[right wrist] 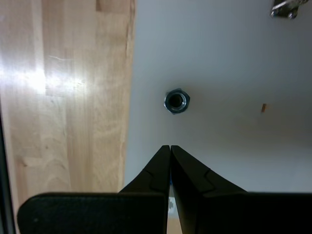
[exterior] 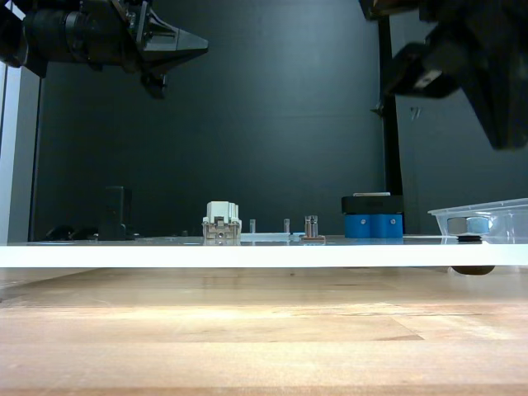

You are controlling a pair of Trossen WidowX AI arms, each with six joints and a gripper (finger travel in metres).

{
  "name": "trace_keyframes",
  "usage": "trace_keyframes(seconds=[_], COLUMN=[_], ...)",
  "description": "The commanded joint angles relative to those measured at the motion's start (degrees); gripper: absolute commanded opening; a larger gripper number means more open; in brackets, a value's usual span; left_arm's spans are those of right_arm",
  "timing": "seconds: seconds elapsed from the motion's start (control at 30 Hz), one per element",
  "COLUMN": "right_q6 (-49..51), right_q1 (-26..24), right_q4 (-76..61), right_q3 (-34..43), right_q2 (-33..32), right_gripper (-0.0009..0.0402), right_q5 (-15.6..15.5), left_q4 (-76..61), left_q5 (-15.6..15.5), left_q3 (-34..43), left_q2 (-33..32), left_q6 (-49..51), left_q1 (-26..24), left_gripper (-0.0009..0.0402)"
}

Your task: Pick the M12 nut and place it on its threads and fasten

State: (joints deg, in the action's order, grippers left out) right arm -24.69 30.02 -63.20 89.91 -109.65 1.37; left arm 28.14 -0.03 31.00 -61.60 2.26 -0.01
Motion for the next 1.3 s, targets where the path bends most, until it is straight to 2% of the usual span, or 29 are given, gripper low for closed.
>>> trace_keyframes(seconds=[0.03,0.27,0.43,0.77,0.9,1.23,1.3], right_q6=[-0.15,-0.33,-0.33,-1.4,-2.12,-2.12,-2.01], right_q1=[-0.04,-0.15,-0.55,-0.63,-0.66,-0.68,-0.68], right_q4=[-0.96,-0.98,-0.04,5.31,5.97,7.8,8.33], right_q3=[0.59,0.55,-0.83,-3.74,-4.11,-4.39,-4.39], right_q2=[0.04,-0.5,-2.93,-4.24,-4.24,-4.24,-4.24], right_gripper=[0.0,0.0,0.0,0.0,0.0,0.0,0.0], right_q5=[0.48,0.68,3.67,3.72,5.42,5.46,2.84], left_q4=[-0.02,-0.02,-0.04,-0.04,-0.04,-0.04,-0.04], left_q5=[0.0,0.0,0.0,0.0,0.02,0.02,0.02], left_q3=[0.0,0.0,0.0,0.0,0.0,0.0,0.0], left_q2=[0.0,0.0,0.0,0.0,0.0,0.0,0.0], left_q6=[-0.02,-0.02,-0.02,-0.02,-0.02,-0.02,-0.02], left_q1=[0.0,0.02,0.0,0.0,0.0,0.0,0.0], left_gripper=[0.0,0.0,0.0,0.0,0.0,0.0,0.0])
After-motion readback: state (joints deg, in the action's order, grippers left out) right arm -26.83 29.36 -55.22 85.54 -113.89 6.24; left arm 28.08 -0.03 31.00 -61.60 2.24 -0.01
